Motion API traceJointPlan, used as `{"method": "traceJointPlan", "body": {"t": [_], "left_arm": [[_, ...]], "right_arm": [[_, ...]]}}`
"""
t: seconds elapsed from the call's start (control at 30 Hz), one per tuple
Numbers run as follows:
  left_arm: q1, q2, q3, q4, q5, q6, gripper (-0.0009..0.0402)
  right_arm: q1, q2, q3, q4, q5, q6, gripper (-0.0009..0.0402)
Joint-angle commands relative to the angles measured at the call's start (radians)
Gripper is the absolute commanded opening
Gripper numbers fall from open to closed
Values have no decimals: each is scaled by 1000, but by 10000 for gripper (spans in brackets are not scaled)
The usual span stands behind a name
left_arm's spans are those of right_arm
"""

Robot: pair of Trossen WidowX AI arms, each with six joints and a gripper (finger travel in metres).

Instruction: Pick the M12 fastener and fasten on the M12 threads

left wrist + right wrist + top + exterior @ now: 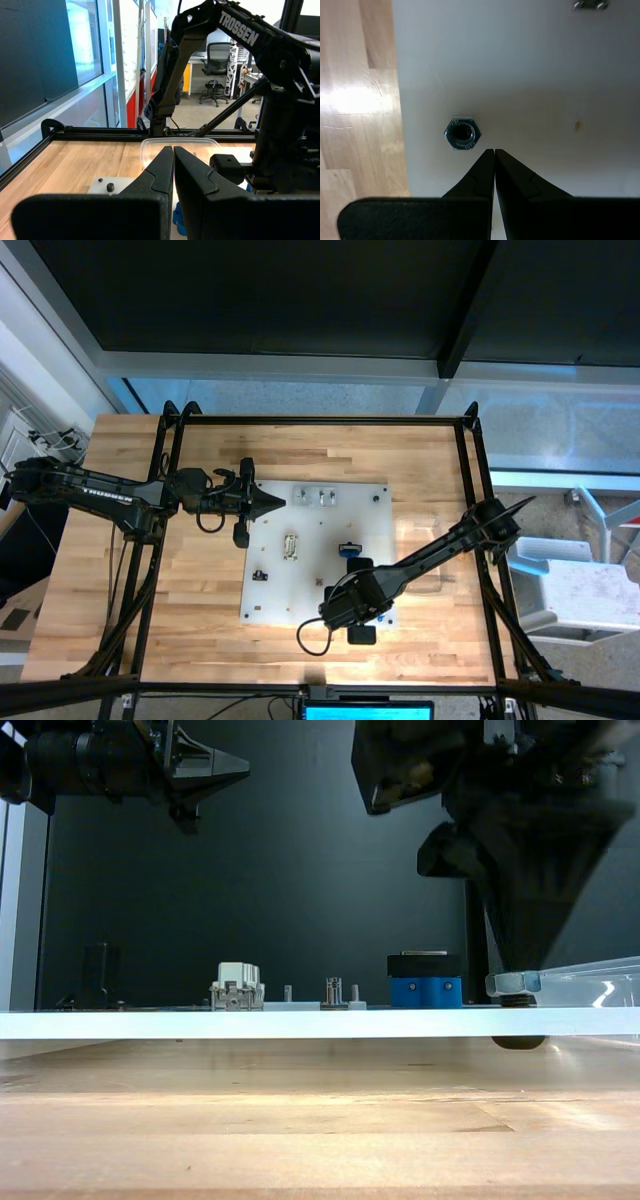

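Note:
The silver M12 nut (462, 134) sits on its black stud (515, 1001) near the white board's (310, 585) near right edge, with a few ribs showing below the nut (513, 983). My right gripper (494, 150) points down over it, shut and empty, its tips just beside and above the nut (520, 966). In the high view the right arm's wrist (360, 608) hides nut and stud. My left gripper (276, 502) hovers shut and empty over the board's far left edge, its fingers (165, 165) pressed together.
A clear tray (600, 986) lies behind the stud at the right. A blue-based black part (425, 982), a grey connector block (236, 986) and small silver posts (333, 991) stand on the board. A black frame (320, 420) rings the wooden table (100, 570).

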Motion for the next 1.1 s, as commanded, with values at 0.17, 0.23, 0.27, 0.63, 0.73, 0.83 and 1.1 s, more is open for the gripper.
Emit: {"method": "traceJointPlan", "body": {"t": [0.17,0.23,0.27,0.63,0.73,0.83,1.1], "left_arm": [[0,0,0,0,0,0,0],[0,0,0,0,0,0,0],[0,0,0,0,0,0,0],[0,0,0,0,0,0,0],[0,0,0,0,0,0,0],[0,0,0,0,0,0,0],[0,0,0,0,0,0,0]], "right_arm": [[2,6,1,10,-6,1,0],[2,6,1,10,-13,0,0],[3,6,1,11,-14,1,0],[4,-18,1,21,-290,-71,0],[4,-23,1,0,-204,-43,0],[3,-25,1,-3,-104,-2,0],[-9,-23,1,17,-22,9,0]]}}
